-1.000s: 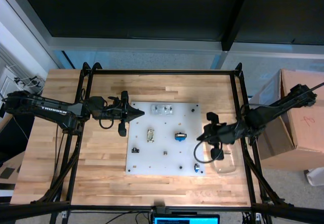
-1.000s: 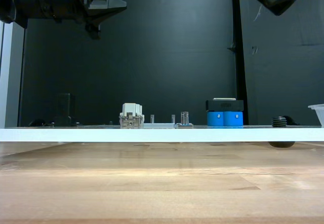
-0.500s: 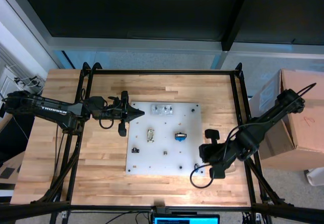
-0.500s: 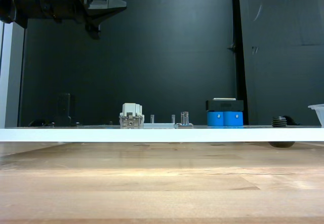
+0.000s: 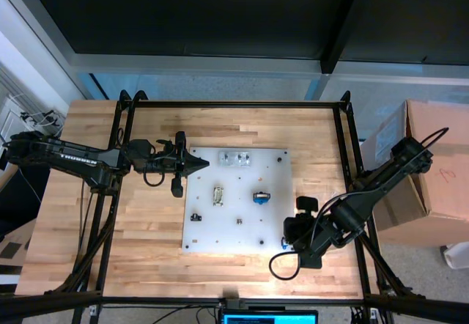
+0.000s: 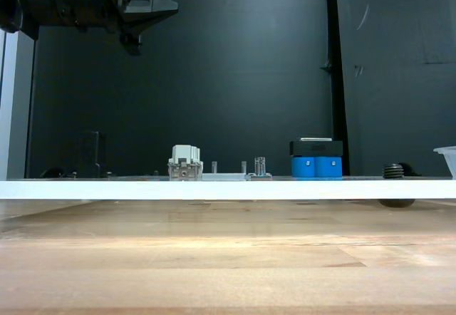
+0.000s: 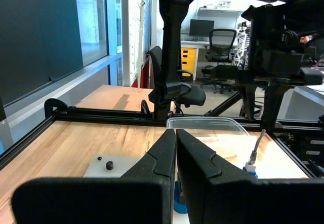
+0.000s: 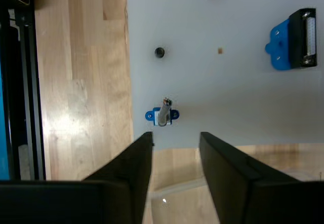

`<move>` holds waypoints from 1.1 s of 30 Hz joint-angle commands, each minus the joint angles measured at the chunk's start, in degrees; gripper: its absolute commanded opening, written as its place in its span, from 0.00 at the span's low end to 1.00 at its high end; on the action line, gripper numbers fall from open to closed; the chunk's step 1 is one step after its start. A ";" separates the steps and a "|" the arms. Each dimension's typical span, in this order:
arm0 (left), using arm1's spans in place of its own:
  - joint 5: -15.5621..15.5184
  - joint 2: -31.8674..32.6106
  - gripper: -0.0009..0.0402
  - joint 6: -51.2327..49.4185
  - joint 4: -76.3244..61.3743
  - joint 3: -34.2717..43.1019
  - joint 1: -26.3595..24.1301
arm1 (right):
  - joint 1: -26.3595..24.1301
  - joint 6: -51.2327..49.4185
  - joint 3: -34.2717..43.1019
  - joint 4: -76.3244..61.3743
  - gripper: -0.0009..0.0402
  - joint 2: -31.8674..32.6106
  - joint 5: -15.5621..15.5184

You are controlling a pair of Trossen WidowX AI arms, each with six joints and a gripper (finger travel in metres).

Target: Remove the RJ45 connector from the taskboard and place in the container

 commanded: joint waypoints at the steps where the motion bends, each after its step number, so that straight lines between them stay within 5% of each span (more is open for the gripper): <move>1: 0.00 0.02 0.02 0.02 0.02 0.00 0.00 | 0.13 0.20 -0.02 0.22 0.44 1.14 0.04; 8: 0.00 0.02 0.02 0.02 0.04 0.00 0.00 | 0.33 0.13 -0.37 1.07 0.51 3.52 0.72; 33: 0.00 0.02 0.02 0.02 0.02 0.00 0.00 | 0.39 -0.94 -13.05 16.33 0.51 4.28 0.07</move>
